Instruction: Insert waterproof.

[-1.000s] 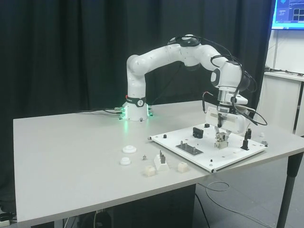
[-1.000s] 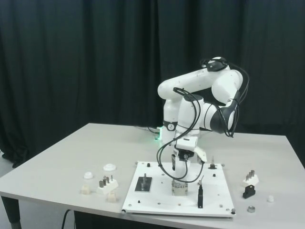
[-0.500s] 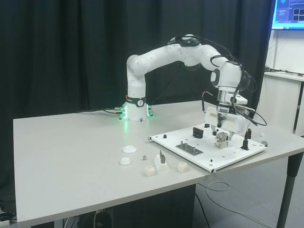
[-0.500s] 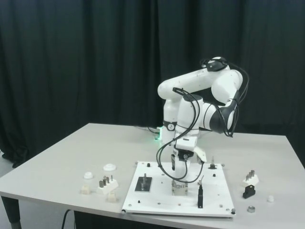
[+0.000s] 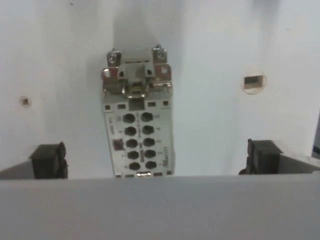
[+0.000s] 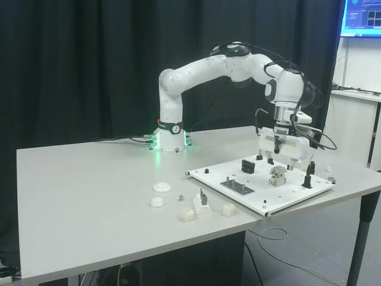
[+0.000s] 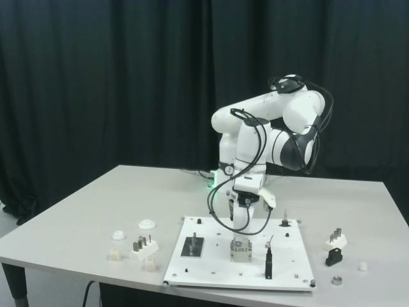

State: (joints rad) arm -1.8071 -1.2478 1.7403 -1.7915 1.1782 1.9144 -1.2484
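The gripper (image 6: pixel 278 159) is held above the white board (image 6: pixel 297 190), clear of the connector (image 6: pixel 277 176) seated on it. From the wrist view, the fingers (image 5: pixel 49 161) are seen spread wide apart with nothing between them, and the connector (image 5: pixel 137 131) is shown from above: two rows of round sockets and a metal clamp at one end. This detail is not resolved in either room view. Only the room views show the loose white parts (image 7: pixel 144 246) on the grey table (image 7: pixel 96 211), left of the board (image 7: pixel 211 272).

connector (image 5: pixel 137 135) on board (image 5: pixel 210 45), pincer (image 5: pixel 155 159) above
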